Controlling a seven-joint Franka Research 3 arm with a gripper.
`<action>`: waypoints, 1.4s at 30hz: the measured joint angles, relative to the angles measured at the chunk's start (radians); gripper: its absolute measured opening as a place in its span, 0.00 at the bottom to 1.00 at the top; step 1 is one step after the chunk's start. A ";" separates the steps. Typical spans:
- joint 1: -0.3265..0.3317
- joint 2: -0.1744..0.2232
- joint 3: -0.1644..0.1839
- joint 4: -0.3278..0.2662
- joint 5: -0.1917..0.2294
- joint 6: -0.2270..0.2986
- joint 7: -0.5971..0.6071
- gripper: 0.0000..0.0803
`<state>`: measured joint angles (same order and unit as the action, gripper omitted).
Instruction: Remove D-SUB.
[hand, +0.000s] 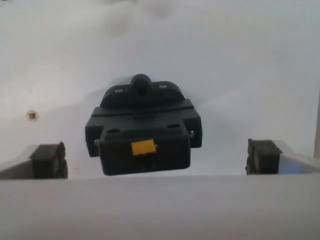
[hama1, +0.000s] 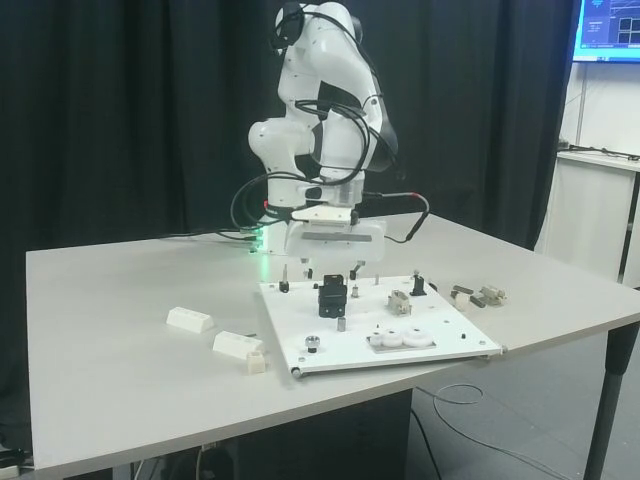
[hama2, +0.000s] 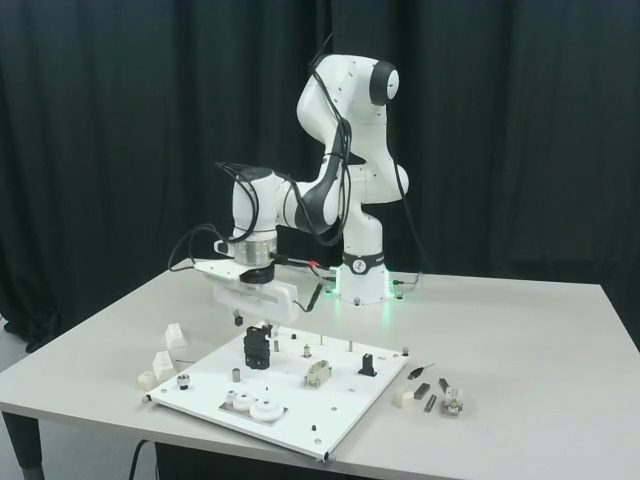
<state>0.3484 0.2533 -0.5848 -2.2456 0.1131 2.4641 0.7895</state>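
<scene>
The D-SUB (hand: 142, 132) is a black block-shaped connector with a small bright label on its face. It stands upright on the white board (hama1: 440, 318) near the board's middle, also visible as the D-SUB (hama1: 332, 297) and D-SUB (hama2: 258, 348) in the two room views. My gripper (hand: 155, 159) hangs just above it, open, with one black fingertip (hand: 48, 160) on each side and wide gaps to the connector. From the room, the gripper (hama1: 331, 270) sits directly over the connector without touching it, and the second room view shows the gripper (hama2: 258, 322) the same way.
White gear wheels (hama1: 405, 340), a black bracket (hama1: 417, 287) and small pegs stand on the board around the connector. Two white blocks (hama1: 190, 319) lie on the grey table beside the board. Small loose parts (hama1: 478, 295) lie beyond the board's other side.
</scene>
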 joint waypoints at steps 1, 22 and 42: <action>0.000 0.000 0.001 -0.003 0.000 0.005 -0.002 1.00; -0.002 0.001 0.015 -0.034 0.005 0.070 -0.038 0.64; -0.006 -0.043 0.004 -0.017 0.004 0.041 -0.072 0.48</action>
<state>0.3419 0.2101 -0.5811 -2.2622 0.1173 2.5051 0.7178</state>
